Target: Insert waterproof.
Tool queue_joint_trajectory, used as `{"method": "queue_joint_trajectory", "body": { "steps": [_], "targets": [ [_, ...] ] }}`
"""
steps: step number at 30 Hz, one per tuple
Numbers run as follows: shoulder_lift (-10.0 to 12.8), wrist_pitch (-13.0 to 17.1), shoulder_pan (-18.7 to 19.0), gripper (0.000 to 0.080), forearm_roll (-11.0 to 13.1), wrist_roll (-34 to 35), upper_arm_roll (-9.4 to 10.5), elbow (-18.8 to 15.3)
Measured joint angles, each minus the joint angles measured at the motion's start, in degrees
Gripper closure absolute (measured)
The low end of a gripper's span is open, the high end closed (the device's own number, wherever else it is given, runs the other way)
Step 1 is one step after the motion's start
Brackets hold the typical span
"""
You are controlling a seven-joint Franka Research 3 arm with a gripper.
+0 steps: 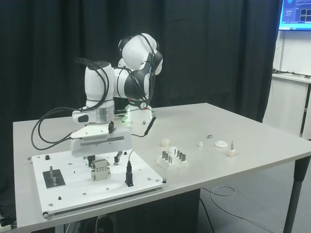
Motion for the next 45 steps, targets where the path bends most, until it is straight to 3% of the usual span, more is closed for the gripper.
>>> {"method": "queue_joint_trajectory", "body": {
  "steps": [19, 29, 45],
  "targets": [
    [-0.58, -4.24, 0.91, 0.0003, 0.93, 6.74, -0.14, 1.54],
    [-1.01, -7.17, 1.96, 0.0003, 0.93, 8.78, -1.27, 1.54],
    [-1.11, -7.24, 2.53, 0.0003, 1.85, 11.7, -1.98, 1.26]
  ]
}}
